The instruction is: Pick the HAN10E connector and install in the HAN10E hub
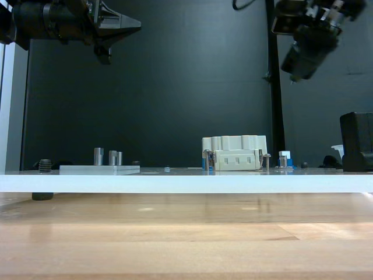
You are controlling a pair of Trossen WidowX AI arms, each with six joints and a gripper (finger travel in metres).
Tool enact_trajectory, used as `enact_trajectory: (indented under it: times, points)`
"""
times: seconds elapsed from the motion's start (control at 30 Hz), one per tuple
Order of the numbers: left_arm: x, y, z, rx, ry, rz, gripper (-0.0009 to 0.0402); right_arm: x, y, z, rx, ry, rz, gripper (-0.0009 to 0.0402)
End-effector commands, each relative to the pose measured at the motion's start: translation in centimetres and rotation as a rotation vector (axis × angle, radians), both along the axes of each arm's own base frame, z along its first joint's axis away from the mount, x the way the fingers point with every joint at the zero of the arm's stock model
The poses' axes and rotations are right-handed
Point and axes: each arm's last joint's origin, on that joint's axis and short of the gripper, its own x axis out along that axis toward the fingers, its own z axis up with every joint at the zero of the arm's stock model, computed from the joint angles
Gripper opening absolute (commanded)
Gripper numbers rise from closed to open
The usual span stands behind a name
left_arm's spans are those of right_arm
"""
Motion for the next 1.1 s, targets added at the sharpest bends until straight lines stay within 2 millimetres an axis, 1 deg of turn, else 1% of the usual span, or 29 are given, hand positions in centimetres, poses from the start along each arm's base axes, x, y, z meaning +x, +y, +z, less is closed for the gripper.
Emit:
enact_trajectory:
  times: [0.03, 0.37, 0.83, 1.1]
  points:
    - [0.0, 0.0, 0.0, 0.0, 0.0, 0.0, 0.0, -0.7, 0.4, -0.3, 0.0, 0.084, 0.015, 0.0]
    - [0.0, 0.0, 0.0, 0.0, 0.0, 0.0, 0.0, -2.7, 2.1, -1.0, -0.017, 0.29, 0.105, 0.0]
    - [0.0, 0.0, 0.0, 0.0, 0.0, 0.0, 0.0, -4.4, 5.3, -1.2, -0.03, 0.389, 0.145, 0.0]
    - [0.0, 0.0, 0.0, 0.0, 0.0, 0.0, 0.0, -4.6, 7.4, -2.2, -0.081, 0.484, 0.161, 0.0]
